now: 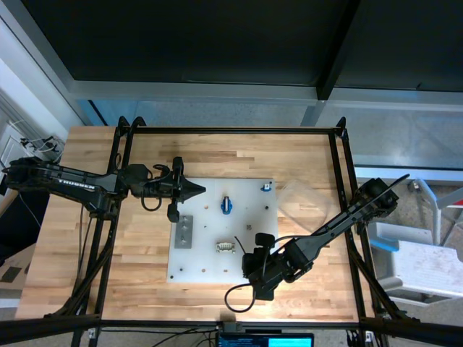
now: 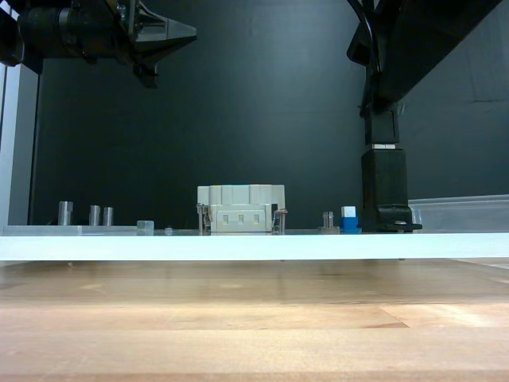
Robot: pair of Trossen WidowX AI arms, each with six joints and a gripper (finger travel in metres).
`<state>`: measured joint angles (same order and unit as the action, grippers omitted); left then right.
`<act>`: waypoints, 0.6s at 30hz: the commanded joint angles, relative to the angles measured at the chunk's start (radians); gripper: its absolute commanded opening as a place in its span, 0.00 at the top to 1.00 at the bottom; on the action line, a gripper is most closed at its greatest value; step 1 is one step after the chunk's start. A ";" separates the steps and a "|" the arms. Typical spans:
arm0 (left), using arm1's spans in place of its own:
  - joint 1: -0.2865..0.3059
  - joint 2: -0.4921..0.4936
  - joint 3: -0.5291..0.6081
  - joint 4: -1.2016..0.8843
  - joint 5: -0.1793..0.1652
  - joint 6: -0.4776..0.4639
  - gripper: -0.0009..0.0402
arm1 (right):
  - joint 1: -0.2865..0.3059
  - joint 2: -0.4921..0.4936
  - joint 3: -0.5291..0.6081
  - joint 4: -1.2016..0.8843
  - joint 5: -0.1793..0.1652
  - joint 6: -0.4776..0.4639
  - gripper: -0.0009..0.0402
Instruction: Remove the USB connector from the USB hub and place in the container
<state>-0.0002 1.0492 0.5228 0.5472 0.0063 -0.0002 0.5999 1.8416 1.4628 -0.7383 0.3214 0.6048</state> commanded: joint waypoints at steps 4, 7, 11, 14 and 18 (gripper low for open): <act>0.000 0.000 0.000 0.000 0.000 0.000 0.98 | -0.005 0.000 -0.002 0.003 0.000 -0.011 0.69; 0.000 0.000 0.000 0.000 0.000 0.000 0.98 | -0.007 0.000 -0.002 0.004 0.000 -0.011 0.72; 0.000 0.000 0.000 0.000 0.000 0.000 0.98 | -0.009 0.000 -0.002 0.004 -0.004 -0.011 0.78; 0.000 0.000 0.000 0.000 0.000 0.000 0.98 | -0.011 0.000 -0.002 0.003 -0.005 -0.012 0.87; 0.000 0.000 0.000 0.000 0.000 0.000 0.98 | -0.011 0.000 -0.002 0.004 -0.004 -0.017 0.99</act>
<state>-0.0002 1.0489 0.5228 0.5472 0.0063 0.0002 0.5896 1.8416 1.4616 -0.7296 0.3084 0.5888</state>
